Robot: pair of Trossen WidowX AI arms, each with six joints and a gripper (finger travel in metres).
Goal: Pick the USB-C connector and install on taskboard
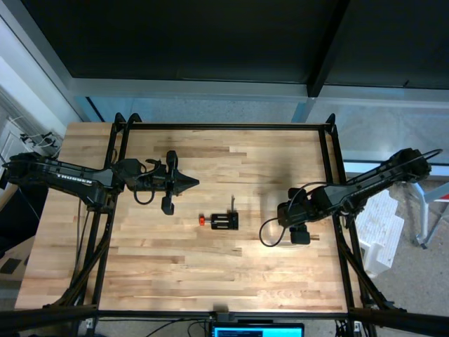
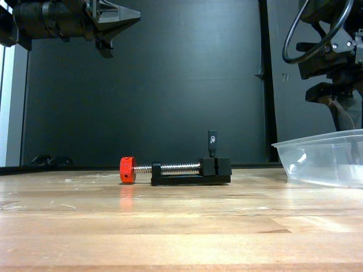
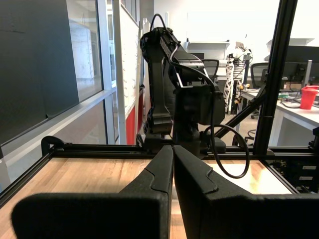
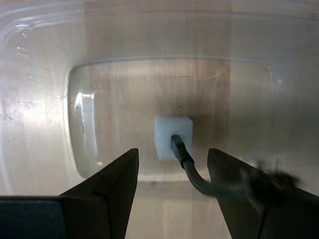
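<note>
The USB-C connector [image 4: 178, 147] is the black plug on a dark cable, stuck into a small white foam block [image 4: 173, 131] on the floor of a clear tray [image 4: 45, 114]. My right gripper [image 4: 172, 151] hangs open above it, one finger on either side of the plug and not touching it. The taskboard [image 1: 223, 221] is a small black block at mid-table with a red-orange knob [image 2: 127, 170] and a dark upright pin [image 2: 212, 143]. Up and left of the taskboard, my left gripper [image 1: 191, 182] is held high with its fingers shut on nothing.
The clear tray [image 2: 323, 156] stands on the wooden table to the right of the taskboard, under the right arm [image 1: 365, 184]. A black frame [image 1: 224, 126] runs around the table's edges. The cable loops out of the tray.
</note>
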